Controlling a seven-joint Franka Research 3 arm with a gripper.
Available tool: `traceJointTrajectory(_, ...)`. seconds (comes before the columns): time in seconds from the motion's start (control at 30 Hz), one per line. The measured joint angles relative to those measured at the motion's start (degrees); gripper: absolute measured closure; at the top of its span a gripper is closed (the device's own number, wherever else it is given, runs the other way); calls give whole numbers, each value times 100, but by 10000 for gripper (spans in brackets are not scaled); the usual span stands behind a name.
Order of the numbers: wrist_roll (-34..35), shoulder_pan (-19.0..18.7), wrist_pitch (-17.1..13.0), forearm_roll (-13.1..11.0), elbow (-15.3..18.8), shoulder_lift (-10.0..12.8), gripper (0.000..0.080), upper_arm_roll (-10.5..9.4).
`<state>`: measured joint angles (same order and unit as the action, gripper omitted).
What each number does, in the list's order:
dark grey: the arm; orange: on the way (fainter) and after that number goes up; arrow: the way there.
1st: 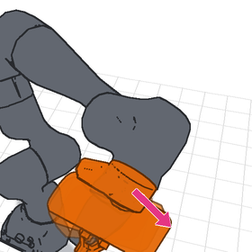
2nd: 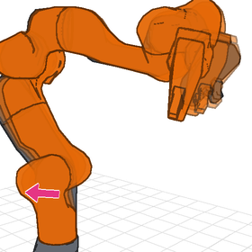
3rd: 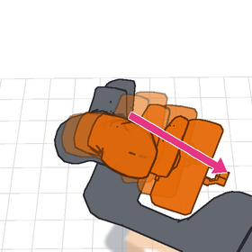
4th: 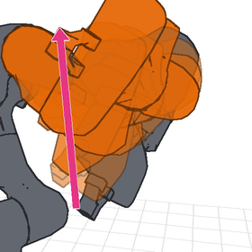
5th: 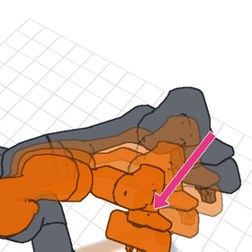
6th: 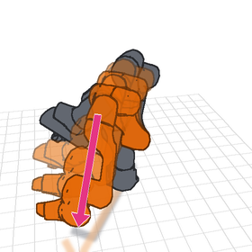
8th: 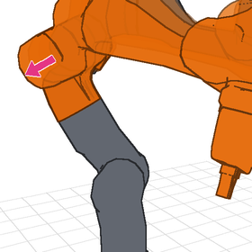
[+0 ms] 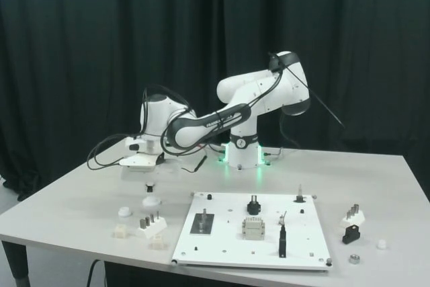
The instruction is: Pick large gear.
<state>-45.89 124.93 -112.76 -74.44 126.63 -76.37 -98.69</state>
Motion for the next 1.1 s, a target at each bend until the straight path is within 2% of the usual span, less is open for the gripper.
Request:
traceJointTrajectory(0.33, 0, -5, -3, 21, -52, 40, 800, 113)
traceJointTrajectory(0.67, 6, -14, 100, -95, -111, 92, 801, 292)
traceJointTrajectory(1.1, -5, -14, 114, -107, -173, 155, 803, 466)
